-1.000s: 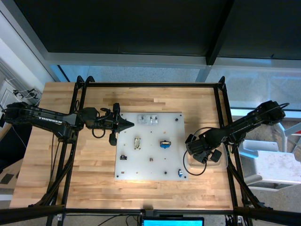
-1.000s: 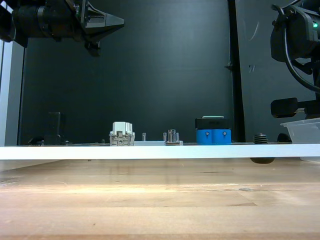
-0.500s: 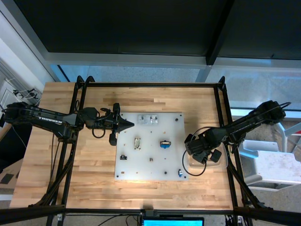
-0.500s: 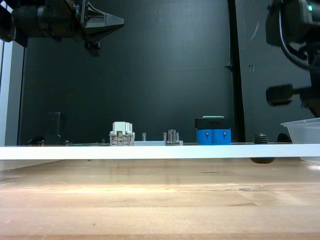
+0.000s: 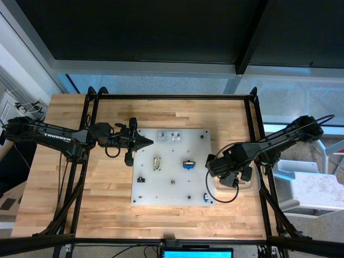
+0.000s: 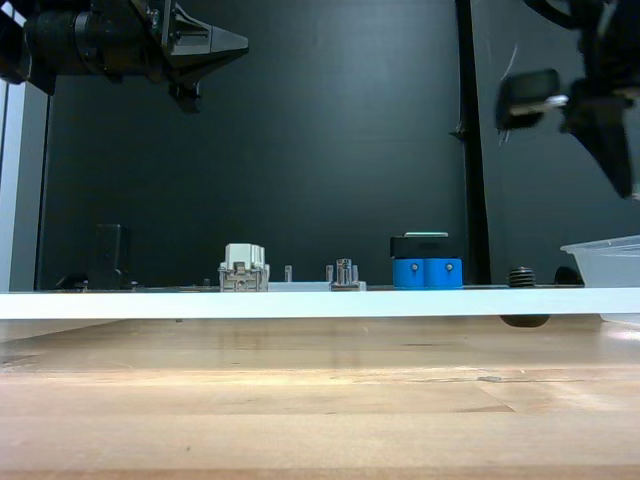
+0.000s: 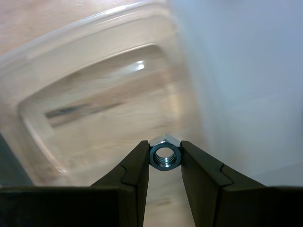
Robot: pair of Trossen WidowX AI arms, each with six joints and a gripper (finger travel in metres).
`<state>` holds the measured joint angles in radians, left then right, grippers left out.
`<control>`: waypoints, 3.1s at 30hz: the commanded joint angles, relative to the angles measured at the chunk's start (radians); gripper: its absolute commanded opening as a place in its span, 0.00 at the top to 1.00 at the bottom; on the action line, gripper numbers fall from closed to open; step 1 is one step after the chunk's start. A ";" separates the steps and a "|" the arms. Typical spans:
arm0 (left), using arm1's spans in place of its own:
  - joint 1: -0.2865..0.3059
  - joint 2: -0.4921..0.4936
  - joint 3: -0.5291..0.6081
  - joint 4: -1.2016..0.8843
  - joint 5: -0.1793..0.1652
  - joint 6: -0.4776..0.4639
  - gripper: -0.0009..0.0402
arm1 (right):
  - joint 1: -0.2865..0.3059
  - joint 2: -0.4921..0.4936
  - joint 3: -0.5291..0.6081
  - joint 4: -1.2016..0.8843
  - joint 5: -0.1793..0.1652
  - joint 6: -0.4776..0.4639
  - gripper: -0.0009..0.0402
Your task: Pick the M12 fastener and fasten on the M12 threads
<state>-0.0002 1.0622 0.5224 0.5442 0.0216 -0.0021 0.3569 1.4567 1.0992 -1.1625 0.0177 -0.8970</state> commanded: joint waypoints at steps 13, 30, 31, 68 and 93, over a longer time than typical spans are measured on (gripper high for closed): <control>0.000 0.000 0.000 0.000 0.000 0.000 0.98 | 0.055 0.319 0.359 -0.068 0.035 -0.029 0.92; 0.000 0.000 0.000 0.000 0.000 0.000 0.98 | 0.090 0.563 0.599 -0.073 0.032 -0.034 0.92; 0.000 0.000 0.000 0.000 0.000 0.000 0.98 | 0.092 0.573 0.609 -0.072 0.031 -0.034 0.92; 0.000 0.000 0.000 0.000 0.000 0.000 0.98 | 0.106 0.713 0.696 -0.004 0.006 -0.055 0.92; 0.000 0.000 0.000 0.000 0.000 0.000 0.98 | 0.110 0.713 0.649 0.062 -0.018 -0.079 0.92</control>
<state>-0.0002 1.0622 0.5224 0.5442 0.0219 -0.0021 0.4667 2.1654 1.7523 -1.1072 0.0021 -0.9787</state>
